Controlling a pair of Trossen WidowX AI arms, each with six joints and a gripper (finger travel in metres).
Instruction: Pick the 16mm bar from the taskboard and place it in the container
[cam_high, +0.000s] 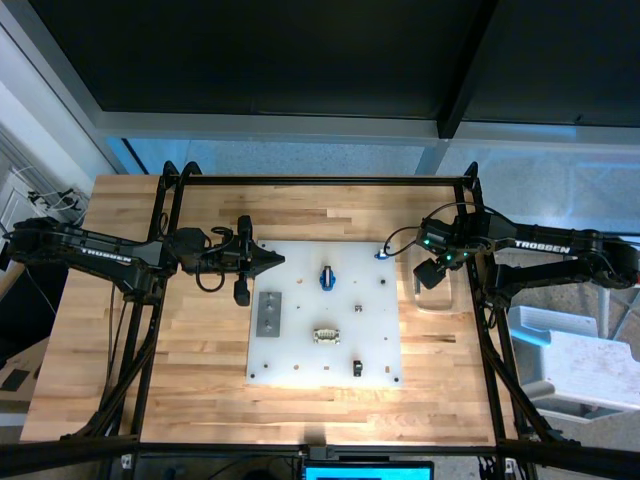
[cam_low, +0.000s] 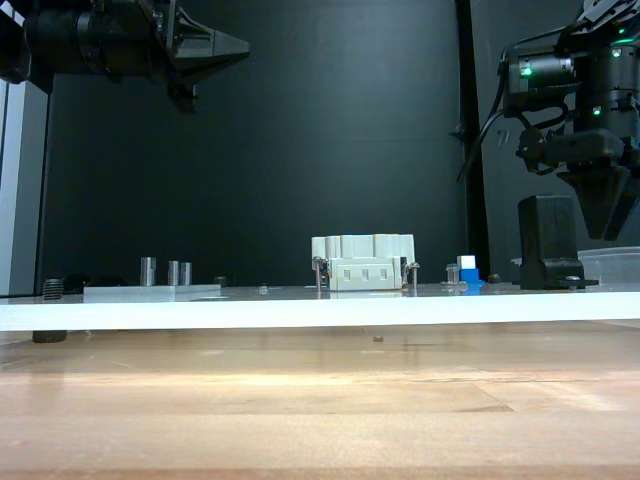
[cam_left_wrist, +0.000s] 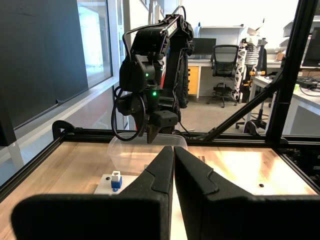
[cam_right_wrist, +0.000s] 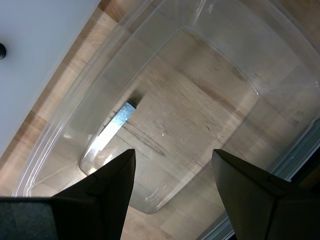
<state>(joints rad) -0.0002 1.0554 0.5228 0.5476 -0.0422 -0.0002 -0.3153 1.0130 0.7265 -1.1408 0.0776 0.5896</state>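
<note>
the right gripper (cam_right_wrist: 172, 160) hangs over the container (cam_right_wrist: 210, 110), its two dark wedge-shaped fingers spread apart with nothing between them. the container is a clear plastic tray with rounded corners and glossy walls, and the wood grain shows through its floor. on that floor, close to one long wall, lies the 16mm bar (cam_right_wrist: 117, 122), a short grey metal peg with a speckled sheen and a bright glint along its length. it touches neither finger.

in the high view the container sits on the table (cam_high: 180, 380) just beside the right edge of the taskboard (cam_high: 300, 350). the table is made of pale butcher-block planks. the taskboard is a flat white square plate dotted with small holes.

the board carries several parts:
- a rectangular grey block (cam_high: 269, 312) with short upright pegs
- a blue part (cam_high: 327, 277)
- a ribbed silver connector (cam_high: 325, 335)
- a small black part (cam_high: 358, 366)

the left gripper (cam_high: 262, 260) is held high over the board's far left edge, well apart from the container. it lies level and points toward the right arm. its matte black fingers are pressed together into one tapered point – only a thin seam shows between them – and they grasp nothing.
</note>
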